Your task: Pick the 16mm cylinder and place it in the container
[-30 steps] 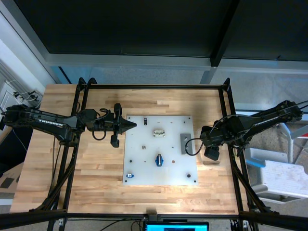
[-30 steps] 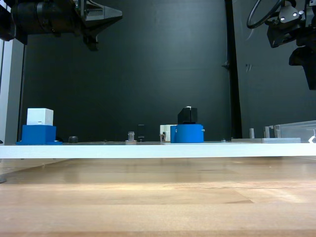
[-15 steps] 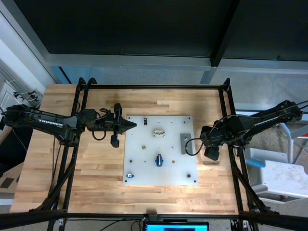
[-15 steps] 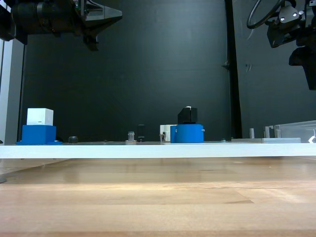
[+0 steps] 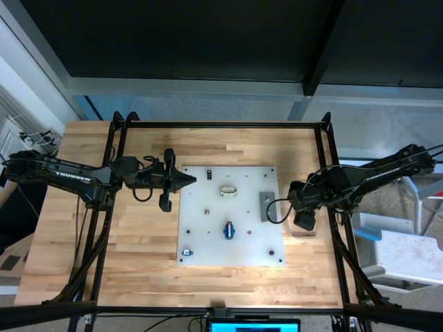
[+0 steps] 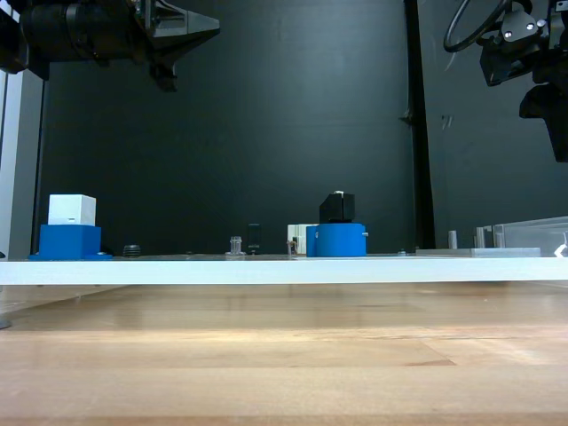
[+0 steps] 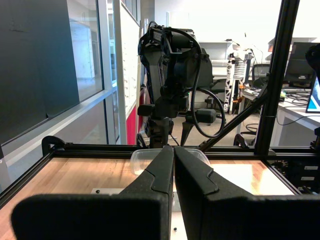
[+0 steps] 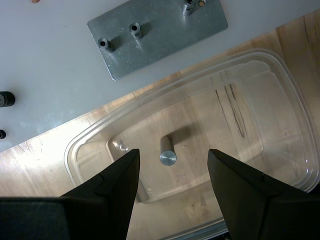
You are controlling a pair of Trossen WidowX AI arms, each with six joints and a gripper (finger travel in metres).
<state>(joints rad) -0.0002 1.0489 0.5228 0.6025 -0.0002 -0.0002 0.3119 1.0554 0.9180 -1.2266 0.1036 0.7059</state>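
The 16mm cylinder (image 8: pixel 168 154) is a short silvery peg standing upright on the floor of the container (image 8: pixel 280 75), a clear plastic tray lying just off the white board's right edge. My right gripper (image 8: pixel 173 167) hangs open straight above it, its two fingers well apart and nothing between them. From the high view that gripper (image 5: pixel 304 220) covers most of the container (image 5: pixel 299 234). My left gripper (image 5: pixel 188 179) is shut and empty, held high over the board's left edge and pointing right. In the left wrist view the container (image 7: pixel 140 161) shows beyond the shut fingers (image 7: pixel 162 170).
The white board (image 5: pixel 208 242) carries a grey metal block (image 8: pixel 160 35) with small pegs beside the container, a blue upright part (image 5: pixel 228 229), a white connector (image 5: pixel 228 190) and a blue-and-white piece (image 6: pixel 71 226) at the near left. A black frame surrounds the table.
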